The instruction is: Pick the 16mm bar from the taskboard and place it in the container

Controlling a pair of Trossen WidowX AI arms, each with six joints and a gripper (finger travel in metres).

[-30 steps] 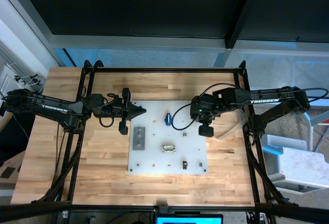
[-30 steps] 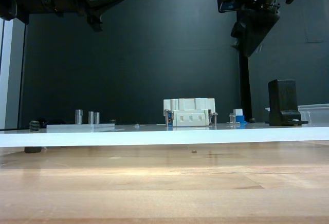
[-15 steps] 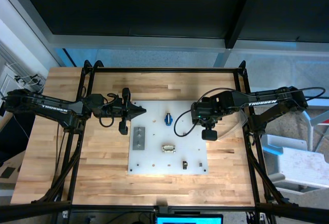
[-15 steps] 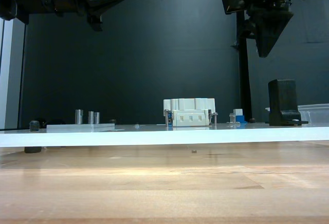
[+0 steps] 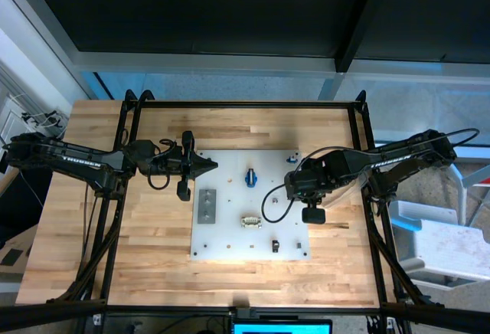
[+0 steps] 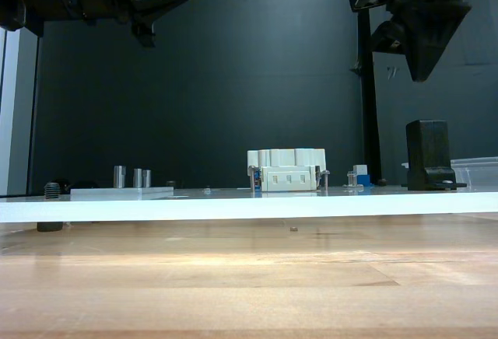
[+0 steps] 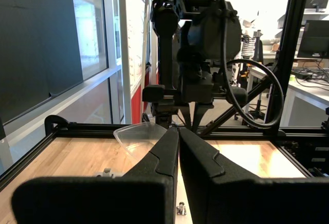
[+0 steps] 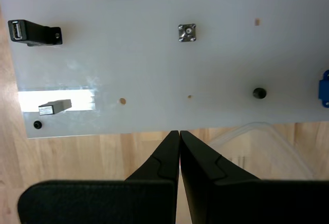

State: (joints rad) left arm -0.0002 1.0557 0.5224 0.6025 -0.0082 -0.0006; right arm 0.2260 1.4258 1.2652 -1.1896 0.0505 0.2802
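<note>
Above taskboard: left jaws, right jaws

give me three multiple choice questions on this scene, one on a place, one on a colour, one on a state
1. Where does the container lie?
A) on the wooden table, just off the taskboard
B) in the middle of the taskboard
C) on the taskboard's near left corner

2. What colour is the knob on the taskboard?
A) red
B) blue
C) green

3. How are the right gripper fingers?
A) wide open
B) shut on the knob
C) shut, nothing between them

Answers:
1 A: the right wrist view shows it on wood beside the plate's edge.
2 B: it shows blue from above.
3 C: hanging high over the taskboard's right edge, its fingers meet with no gap. The left gripper, high over the far left corner, is shut too.
</note>
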